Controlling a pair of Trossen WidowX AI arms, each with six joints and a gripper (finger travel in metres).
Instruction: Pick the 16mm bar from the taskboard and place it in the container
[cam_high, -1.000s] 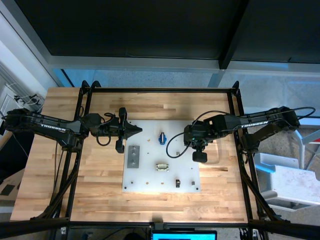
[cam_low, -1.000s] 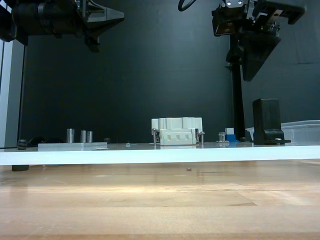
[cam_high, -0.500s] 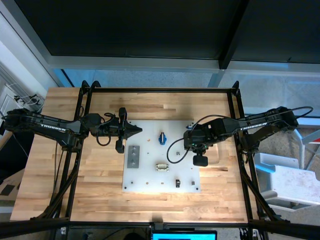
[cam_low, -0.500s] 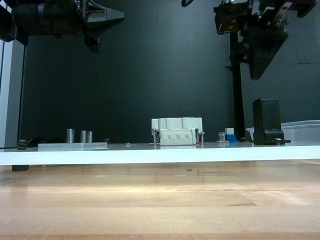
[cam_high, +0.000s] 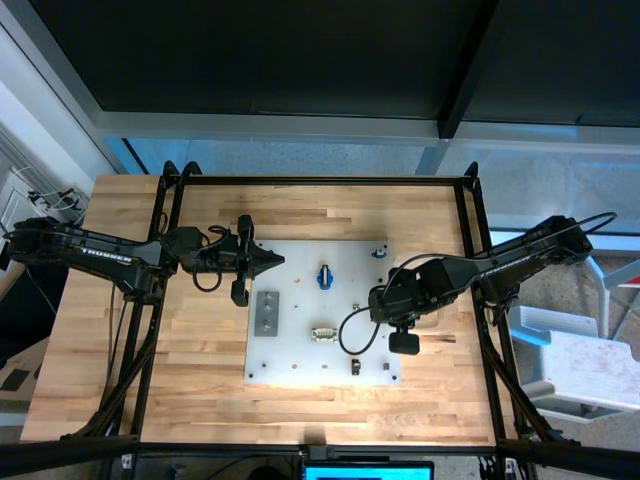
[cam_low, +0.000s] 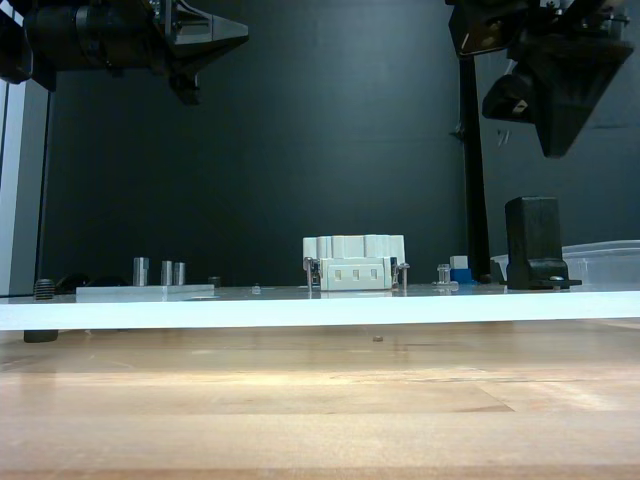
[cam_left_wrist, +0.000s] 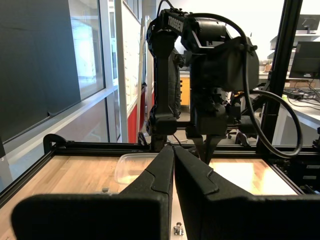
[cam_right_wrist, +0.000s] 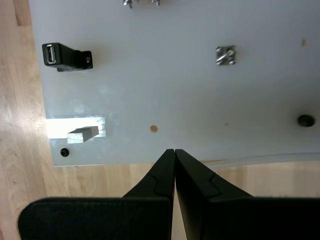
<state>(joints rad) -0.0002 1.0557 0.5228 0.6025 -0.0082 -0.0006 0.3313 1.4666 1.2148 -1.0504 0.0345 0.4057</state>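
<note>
Over the taskboard's (cam_right_wrist: 175, 90) edge, right gripper (cam_right_wrist: 174, 151) pinched together, empty.
Left gripper (cam_left_wrist: 173, 148), likewise together, hovers over its far-left corner; 16mm bar (cam_right_wrist: 83, 133) seemingly rests on-board.

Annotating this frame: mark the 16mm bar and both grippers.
16mm bar (cam_right_wrist: 83, 134), right wrist view: its middle.
right gripper (cam_right_wrist: 174, 150), right wrist view: shut fingertips, over the taskboard (cam_right_wrist: 175, 90) right edge.
left gripper (cam_left_wrist: 173, 147), left wrist view: shut fingertips, above taskboard's far-left corner.

The taskboard (cam_high: 290, 345) is lying on the table (cam_high: 200, 380). The 16mm bar (cam_right_wrist: 82, 134) is sitting at its near right corner, an upright part (cam_high: 356, 366) left of it. The container (cam_low: 605, 262) is resting beside the board's right edge. The right gripper (cam_right_wrist: 174, 151) is hanging over that edge; the left gripper (cam_left_wrist: 173, 147) is hovering above the far left corner.
</note>
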